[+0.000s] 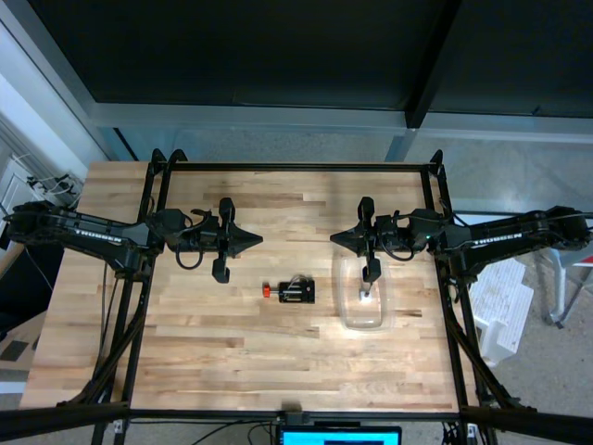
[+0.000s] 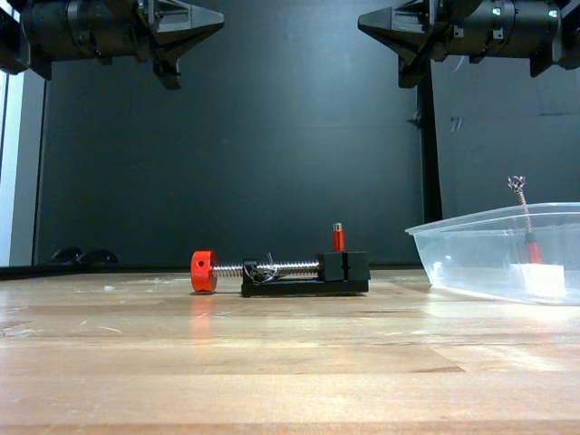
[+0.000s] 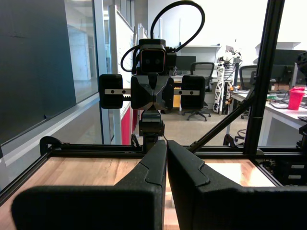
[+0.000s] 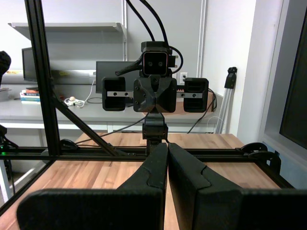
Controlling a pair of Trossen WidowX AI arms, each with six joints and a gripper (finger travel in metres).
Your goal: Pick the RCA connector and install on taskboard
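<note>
Pale wooden table [image 1: 232,371], edged by a black frame [image 1: 296,167]. Near its middle, flat on the wood, the black taskboard [image 1: 298,291], well apart from both arms. At the taskboard's left end, a red-orange knob [image 2: 203,271], joined to the block by a silvery threaded rod [image 2: 288,267]. On top, toward the right end, a small red pin [image 2: 338,237] standing upright.

Just right of the taskboard and not touching it, a clear plastic tray [image 2: 471,249] with rounded corners. Inside the tray, resting on its floor, the whitish RCA connector [image 2: 545,279], small and squarish. Above that piece, a thin lead [image 2: 526,227] with a red sleeve and a twisted metal tip poking over the rim. Probably joined to the connector, though hard to tell through the plastic.

Left gripper [image 1: 258,240] held high over the left half of the table, pointing inward toward the other arm, fingers pressed together tip to tip. Right gripper [image 1: 335,238] mirrored over the right half, equally high, hanging above the tray's far end, fingers likewise flat against each other. Tips of the two facing one another across a gap, level with each other, both well above the taskboard and the tray. Seen from each wrist camera, the opposite arm square-on beyond the closed fingertips.
</note>
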